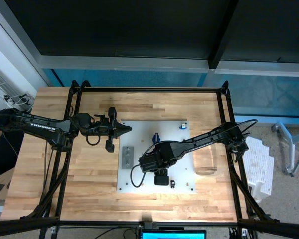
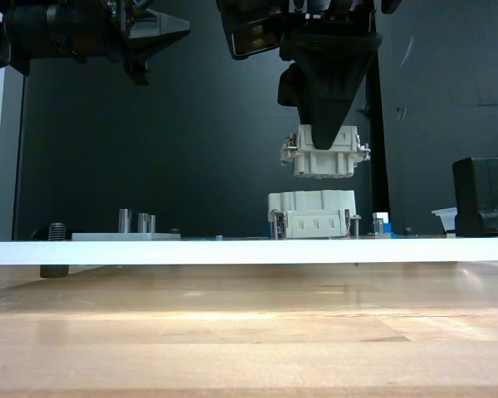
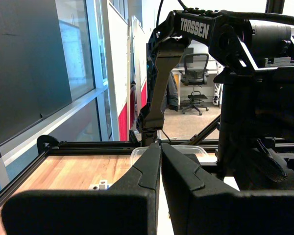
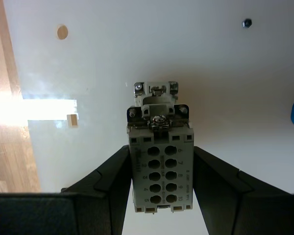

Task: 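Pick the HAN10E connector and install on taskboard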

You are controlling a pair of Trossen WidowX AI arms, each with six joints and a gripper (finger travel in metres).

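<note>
The HAN10E connector (image 2: 324, 156) is a light-grey block with ten numbered contact holes (image 4: 159, 172). My right gripper (image 2: 324, 139) is shut on it and holds it in the air. Directly below, with a small gap, a matching grey socket (image 2: 311, 214) stands on the white taskboard (image 2: 232, 250). In the right wrist view the socket (image 4: 156, 91) shows just beyond the held connector. From above, the right gripper (image 1: 161, 178) hangs over the near middle of the taskboard (image 1: 139, 184). My left gripper (image 1: 125, 129) is shut on nothing, hovering high at the board's far-left corner.
A grey metal block (image 1: 127, 156) with two holes lies on the board's left part, and a blue knob (image 1: 156, 137) sits towards the back. A clear plastic tray (image 1: 207, 162) rests right of the board. A black part (image 2: 480, 197) stands at the board's right.
</note>
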